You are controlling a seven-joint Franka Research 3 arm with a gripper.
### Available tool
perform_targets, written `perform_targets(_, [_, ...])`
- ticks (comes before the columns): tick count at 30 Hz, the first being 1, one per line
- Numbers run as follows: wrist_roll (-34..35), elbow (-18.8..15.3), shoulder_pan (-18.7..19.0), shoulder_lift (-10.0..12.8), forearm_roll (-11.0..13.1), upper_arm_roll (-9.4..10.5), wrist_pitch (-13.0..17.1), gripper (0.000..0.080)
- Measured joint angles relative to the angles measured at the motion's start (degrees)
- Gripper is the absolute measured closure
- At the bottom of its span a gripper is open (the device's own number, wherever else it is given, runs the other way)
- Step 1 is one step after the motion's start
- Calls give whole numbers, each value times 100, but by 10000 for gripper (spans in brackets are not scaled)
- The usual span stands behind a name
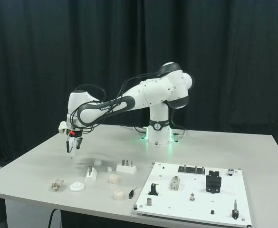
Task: Pick medium gear.
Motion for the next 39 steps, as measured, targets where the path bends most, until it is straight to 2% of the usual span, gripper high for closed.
perform_targets(1, [-1,3,0,0,-8,-10,6,553])
perform_targets(5, [-2,17,0,0,-26,-60,9,553])
perform_targets(6, [-2,21,0,0,-26,-69,9,267])
perform_targets(12, [-2,48,0,0,-26,-101,-10,267])
perform_targets(13, [-2,53,0,0,-26,-103,-16,71])
perform_targets(14, [-2,59,0,0,-26,-104,-22,71])
perform_targets(15, [-2,63,0,-1,-26,-105,-26,19])
perform_targets(32, [2,118,-2,-9,-23,-129,-138,3])
perform_targets(39, [-9,121,28,-12,-24,-177,-339,3])
